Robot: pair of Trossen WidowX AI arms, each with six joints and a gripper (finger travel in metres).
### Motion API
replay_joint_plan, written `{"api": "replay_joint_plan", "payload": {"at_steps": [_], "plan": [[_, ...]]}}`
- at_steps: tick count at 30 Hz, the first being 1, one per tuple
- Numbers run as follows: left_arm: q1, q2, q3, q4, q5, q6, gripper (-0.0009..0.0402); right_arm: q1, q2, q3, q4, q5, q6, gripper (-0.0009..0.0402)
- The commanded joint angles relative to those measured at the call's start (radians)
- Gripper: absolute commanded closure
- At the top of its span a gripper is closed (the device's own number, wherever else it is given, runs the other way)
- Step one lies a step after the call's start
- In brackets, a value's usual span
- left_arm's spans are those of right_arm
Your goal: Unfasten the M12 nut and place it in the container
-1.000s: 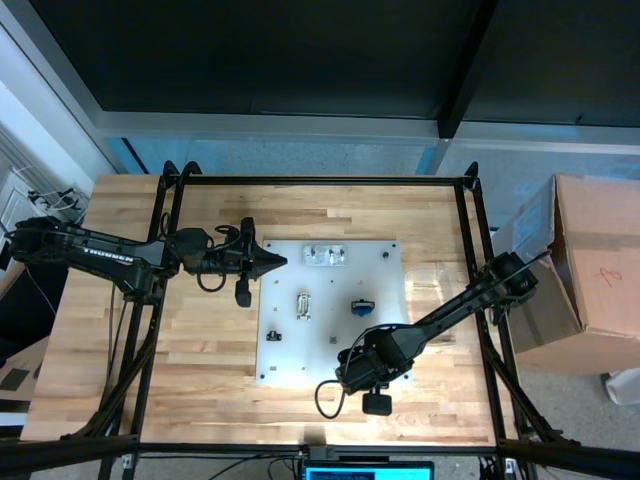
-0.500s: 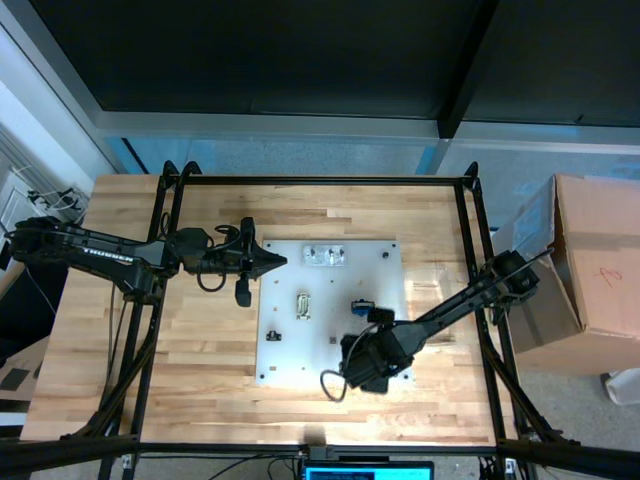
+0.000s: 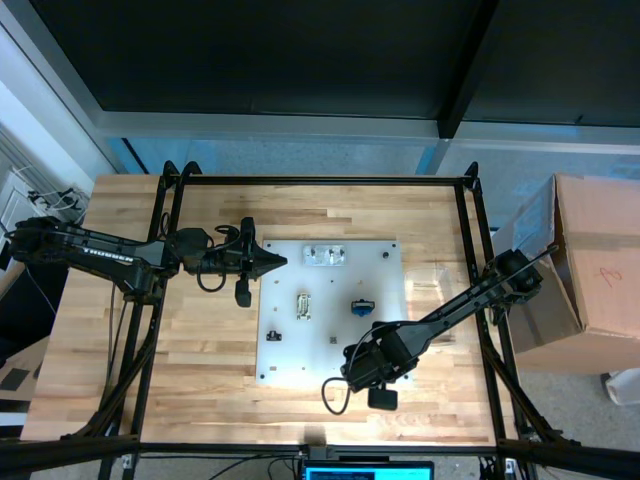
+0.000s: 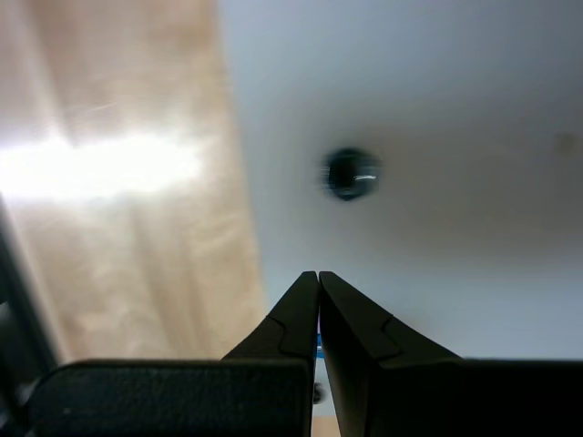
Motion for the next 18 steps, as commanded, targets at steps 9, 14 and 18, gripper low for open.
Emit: {"api": "replay_joint_plan", "payload": {"at_steps": [9, 14, 18], "plan": [[0.000, 0.000, 0.000, 0.001, 0.000, 0.000, 0.0393, -0.001, 0.051, -0.012, 0.080, 0.001, -0.044, 0.0393], [0.000, 0.000, 0.000, 0.001, 0.000, 0.000, 0.0393, -0.005, 0.050, -0.020, 0.079, 0.045, -0.061, 0.0393], [0.000, 0.000, 0.000, 0.001, 0.000, 0.000, 0.0393, -0.005, 0.031, -0.007, -0.018, 0.290, 0.012, 0.0393]]}}
